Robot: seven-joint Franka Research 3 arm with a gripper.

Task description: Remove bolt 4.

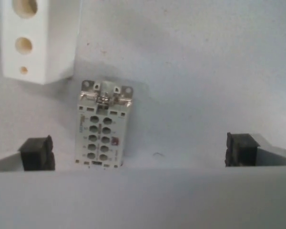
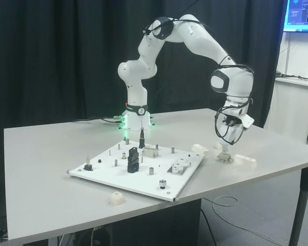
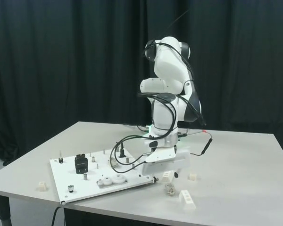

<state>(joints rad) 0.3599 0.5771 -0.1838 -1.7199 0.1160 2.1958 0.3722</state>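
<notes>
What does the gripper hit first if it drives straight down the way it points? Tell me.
Probably the small white connector block. The gripper hangs open above it, pointing down, with that block between the fingertips. Beneath is the grey table. The white block with holes lies off to one side.

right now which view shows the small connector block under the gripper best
The wrist view: the connector block lies flat on the grey table, its rows of sockets and metal clip plain. The first room view shows it only as a small lump below the gripper. The second room view shows little more.
</notes>
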